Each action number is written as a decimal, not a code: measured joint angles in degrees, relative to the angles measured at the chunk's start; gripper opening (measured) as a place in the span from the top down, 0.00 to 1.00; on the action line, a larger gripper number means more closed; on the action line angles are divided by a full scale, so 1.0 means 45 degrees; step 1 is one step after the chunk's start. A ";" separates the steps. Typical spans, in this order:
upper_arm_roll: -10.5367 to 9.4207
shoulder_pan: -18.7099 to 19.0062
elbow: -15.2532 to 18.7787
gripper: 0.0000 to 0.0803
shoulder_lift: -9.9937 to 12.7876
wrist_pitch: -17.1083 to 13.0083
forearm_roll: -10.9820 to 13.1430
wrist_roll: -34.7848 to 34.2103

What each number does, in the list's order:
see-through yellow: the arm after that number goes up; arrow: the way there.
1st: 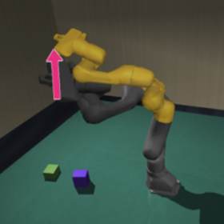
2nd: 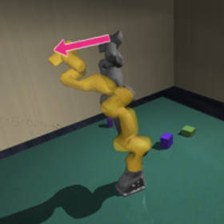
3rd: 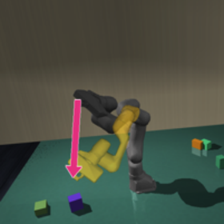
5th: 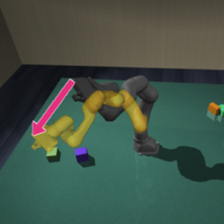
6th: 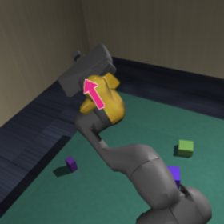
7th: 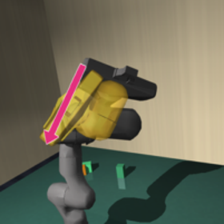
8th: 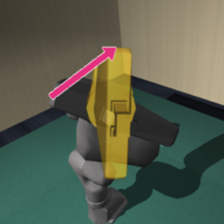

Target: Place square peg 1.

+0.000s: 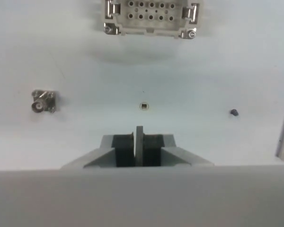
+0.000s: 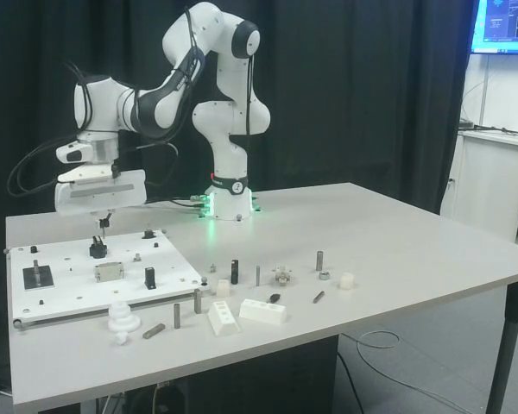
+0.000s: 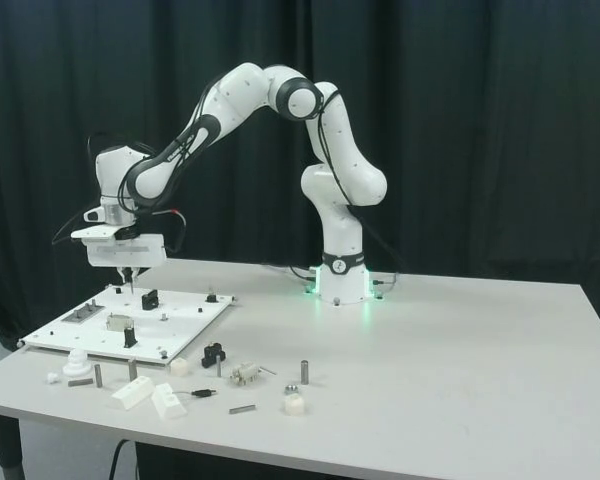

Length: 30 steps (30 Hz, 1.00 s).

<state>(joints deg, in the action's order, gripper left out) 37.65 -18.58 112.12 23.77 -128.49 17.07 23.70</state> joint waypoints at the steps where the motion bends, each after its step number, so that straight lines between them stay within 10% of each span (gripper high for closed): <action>1: 0.0002 0.0000 0.0000 0.96 -0.0027 0.0006 -0.0031 -0.0030; 30: 0.0036 0.0010 -0.0032 0.96 -0.0081 0.0012 -0.0118 -0.0254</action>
<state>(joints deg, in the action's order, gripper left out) 37.82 -18.53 111.98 23.40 -128.43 16.54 22.56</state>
